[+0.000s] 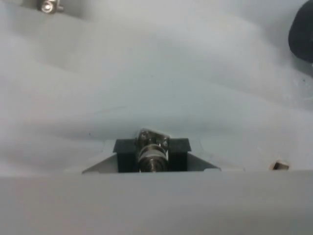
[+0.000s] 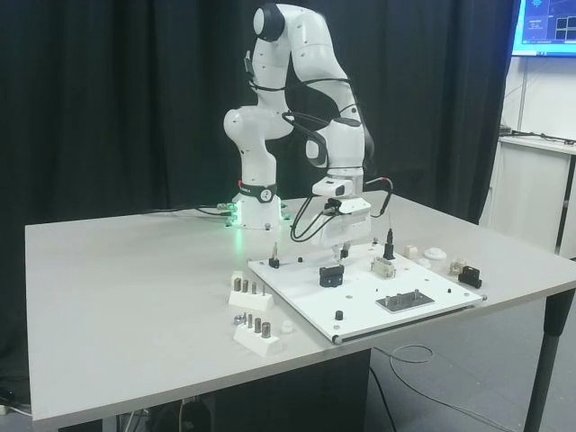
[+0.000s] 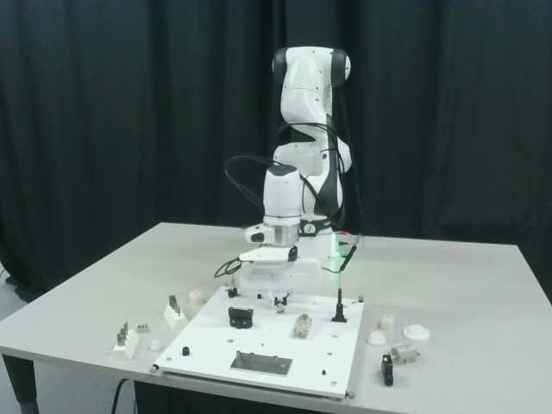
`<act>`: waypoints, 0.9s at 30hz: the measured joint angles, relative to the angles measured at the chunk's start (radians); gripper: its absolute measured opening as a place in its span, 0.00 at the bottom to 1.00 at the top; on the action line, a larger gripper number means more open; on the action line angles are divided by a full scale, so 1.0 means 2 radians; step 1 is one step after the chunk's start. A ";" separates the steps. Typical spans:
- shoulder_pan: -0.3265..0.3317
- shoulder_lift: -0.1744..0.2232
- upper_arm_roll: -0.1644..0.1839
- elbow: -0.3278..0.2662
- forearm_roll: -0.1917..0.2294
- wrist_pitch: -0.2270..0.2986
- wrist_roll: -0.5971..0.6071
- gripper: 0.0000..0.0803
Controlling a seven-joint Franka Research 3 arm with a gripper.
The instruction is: Insert BNC.
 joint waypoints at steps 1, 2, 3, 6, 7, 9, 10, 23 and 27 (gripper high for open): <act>0.000 0.000 0.000 0.000 0.000 0.000 -0.003 0.16; 0.000 0.000 0.000 0.000 0.000 0.000 -0.006 0.16; 0.000 0.000 0.000 0.000 0.000 0.000 -0.009 0.16; 0.000 0.000 0.000 0.000 0.000 0.000 -0.020 0.16; 0.000 0.000 0.000 0.000 0.000 0.000 -0.023 0.16; 0.000 0.000 0.000 0.000 0.000 0.000 -0.032 0.16; 0.000 0.000 0.000 0.000 0.000 0.000 -0.036 0.16; 0.000 0.000 0.000 0.000 0.000 -0.001 -0.095 0.16; 0.000 0.000 0.001 0.000 0.000 -0.002 -0.124 0.16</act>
